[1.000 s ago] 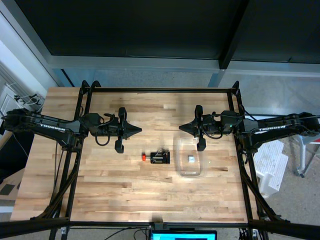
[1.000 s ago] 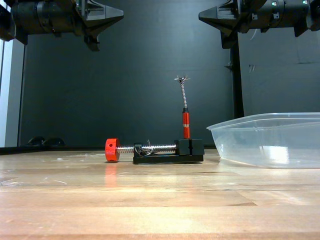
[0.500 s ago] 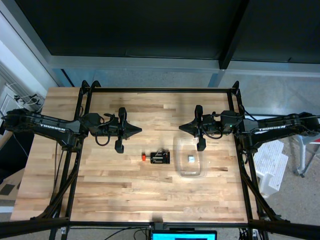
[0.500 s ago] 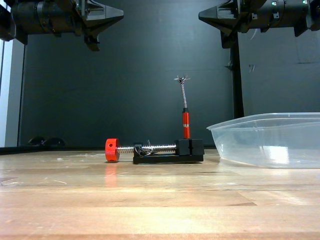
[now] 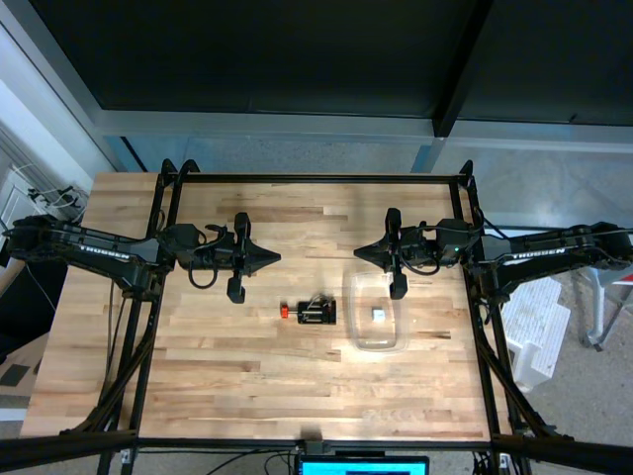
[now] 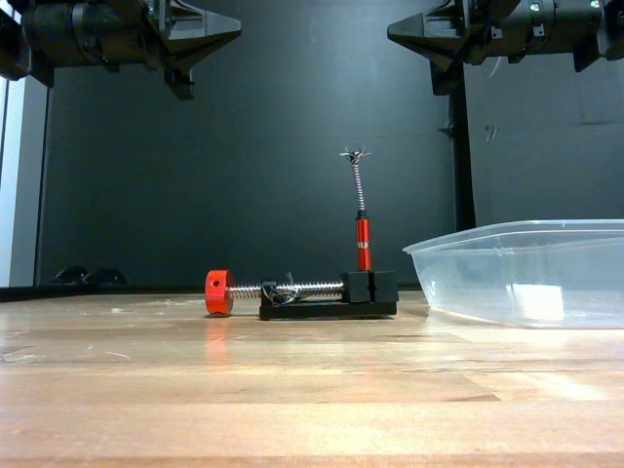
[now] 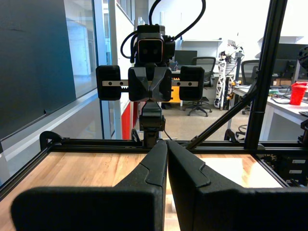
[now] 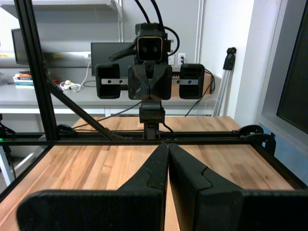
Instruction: Pick the RCA connector and install on taskboard
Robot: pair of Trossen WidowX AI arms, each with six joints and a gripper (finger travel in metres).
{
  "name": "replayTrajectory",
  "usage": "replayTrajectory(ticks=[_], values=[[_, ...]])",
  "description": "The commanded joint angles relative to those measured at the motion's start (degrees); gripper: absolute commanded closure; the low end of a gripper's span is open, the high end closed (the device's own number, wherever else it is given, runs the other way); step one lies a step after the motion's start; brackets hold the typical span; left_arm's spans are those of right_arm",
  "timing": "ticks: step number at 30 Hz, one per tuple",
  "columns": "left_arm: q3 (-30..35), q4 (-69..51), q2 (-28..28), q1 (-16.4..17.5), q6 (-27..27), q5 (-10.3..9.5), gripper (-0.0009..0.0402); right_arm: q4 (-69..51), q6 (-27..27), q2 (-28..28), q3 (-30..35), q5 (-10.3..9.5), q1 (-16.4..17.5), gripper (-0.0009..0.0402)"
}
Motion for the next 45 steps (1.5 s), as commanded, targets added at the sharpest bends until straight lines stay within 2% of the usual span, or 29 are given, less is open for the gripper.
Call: replayTrajectory(ticks=[1,45], values=[[0.0,0.0,0.0,0.0,0.0,0.02,0.0393,-0.5,0.0,0.0,0.0,0.02,0.0,0.0393],[0.0,0.0,0.0,0.0,0.0,0.02,0.0393,-1.5,0.0,0.0,0.0,0.02,0.0,0.0393]])
